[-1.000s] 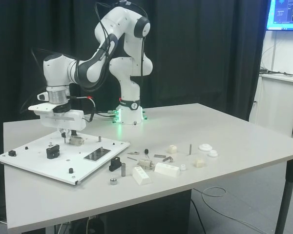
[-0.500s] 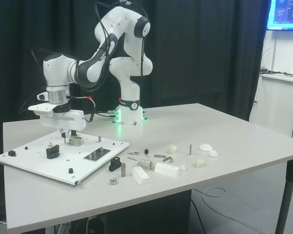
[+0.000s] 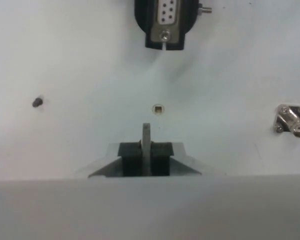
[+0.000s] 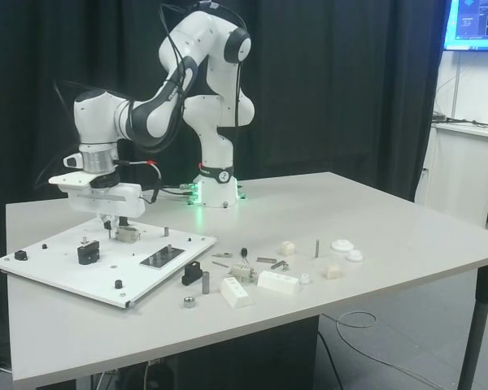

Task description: Place square peg 1.

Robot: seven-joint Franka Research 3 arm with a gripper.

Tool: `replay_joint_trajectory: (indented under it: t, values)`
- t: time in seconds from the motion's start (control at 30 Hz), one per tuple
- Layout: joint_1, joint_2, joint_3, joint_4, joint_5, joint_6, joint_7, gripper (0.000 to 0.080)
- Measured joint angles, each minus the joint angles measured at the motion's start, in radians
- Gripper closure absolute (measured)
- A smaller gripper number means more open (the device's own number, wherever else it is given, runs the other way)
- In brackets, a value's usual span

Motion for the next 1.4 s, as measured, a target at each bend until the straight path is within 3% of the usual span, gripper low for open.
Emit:
replay_joint_trajectory:
  t: [0.27, 0.6, 1.0, 1.4]
  values:
    - [0.026, -0.009, 0.001, 0.003, 0.001, -0.001, -0.004, 0.0770]
    - [0.095, -0.050, 0.003, 0.004, 0.001, -0.031, -0.021, 0.0770]
    - [0.198, -0.106, 0.016, 0.004, 0.005, -0.102, -0.026, 0.0770]
    - [0.332, -0.123, 0.040, 0.001, 0.034, -0.127, -0.058, 0.0770]
